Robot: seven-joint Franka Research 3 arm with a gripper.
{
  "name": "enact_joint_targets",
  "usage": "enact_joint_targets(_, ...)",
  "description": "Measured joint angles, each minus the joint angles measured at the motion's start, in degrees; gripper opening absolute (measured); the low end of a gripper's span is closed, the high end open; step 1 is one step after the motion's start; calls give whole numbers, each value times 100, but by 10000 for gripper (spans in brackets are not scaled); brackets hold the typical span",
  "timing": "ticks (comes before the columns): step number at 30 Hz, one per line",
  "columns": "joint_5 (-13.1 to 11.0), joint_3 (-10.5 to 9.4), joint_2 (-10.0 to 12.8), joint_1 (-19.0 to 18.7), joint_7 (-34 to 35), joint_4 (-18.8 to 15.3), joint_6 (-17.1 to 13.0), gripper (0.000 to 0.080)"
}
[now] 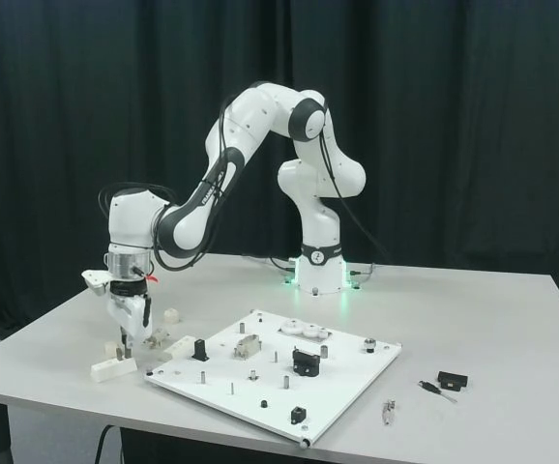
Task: Place square peg 4.
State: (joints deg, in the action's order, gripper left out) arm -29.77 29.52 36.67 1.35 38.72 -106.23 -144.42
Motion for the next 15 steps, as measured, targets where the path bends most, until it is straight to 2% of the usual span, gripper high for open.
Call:
enact_joint_targets(7, -49, -3, 76, 8, 108, 39, 0, 162)
enact_joint_targets(8, -56, -3, 85, 10, 119, 48, 0, 427)
enact_joint_targets(13, -64, -3, 127, 27, 123, 124, 0, 427)
enact_joint_targets(14, -64, -3, 129, 30, 124, 138, 0, 704)
enact_joint_targets(15, -64, -3, 130, 32, 127, 152, 0, 704)
